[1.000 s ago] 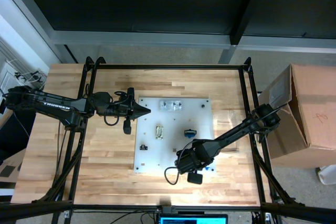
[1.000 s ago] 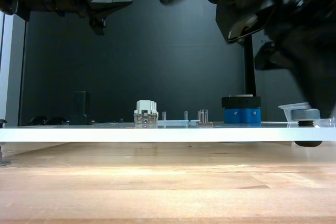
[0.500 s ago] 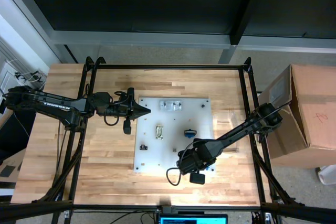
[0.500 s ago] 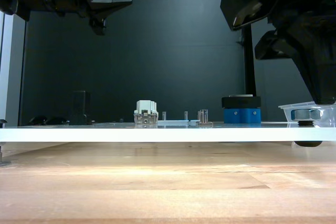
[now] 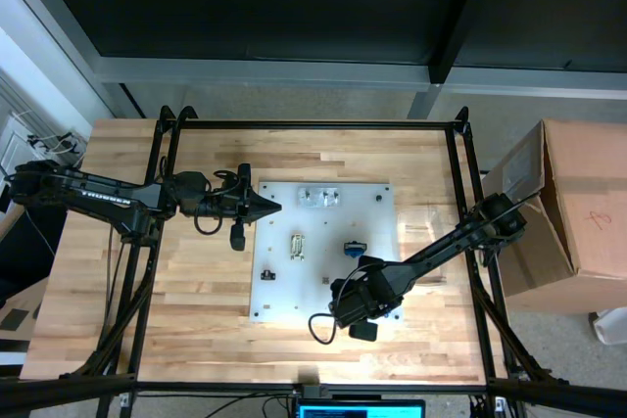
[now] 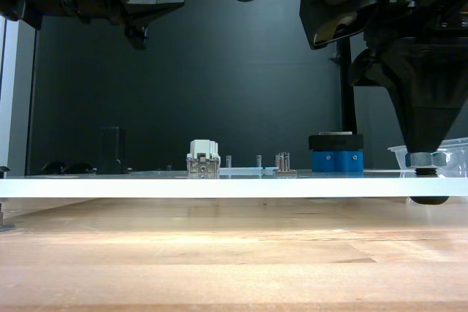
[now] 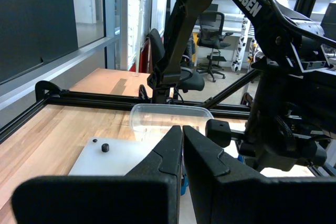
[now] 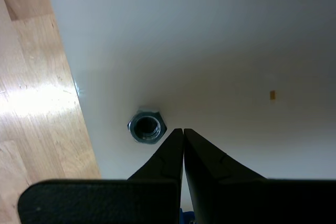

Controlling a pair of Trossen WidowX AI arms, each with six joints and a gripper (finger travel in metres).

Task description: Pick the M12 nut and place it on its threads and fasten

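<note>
My right gripper (image 8: 182, 131), black fingers clenched on nothing, points just beside the silver hexagonal nut (image 8: 147, 126), which sits free atop its black stud (image 6: 425, 172), ribs indistinct. My left gripper (image 5: 274, 207), also clenched, hovers over the left edge of the smooth white board (image 5: 284, 291).

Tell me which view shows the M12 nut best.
Right wrist view: the nut sits unheld, bore visible, beside the shut right gripper. Low view shows it side-on atop its stud. High view hides it under the right arm; left wrist view doesn't show it. Left gripper, shut, hovers at the board's left edge.
</note>
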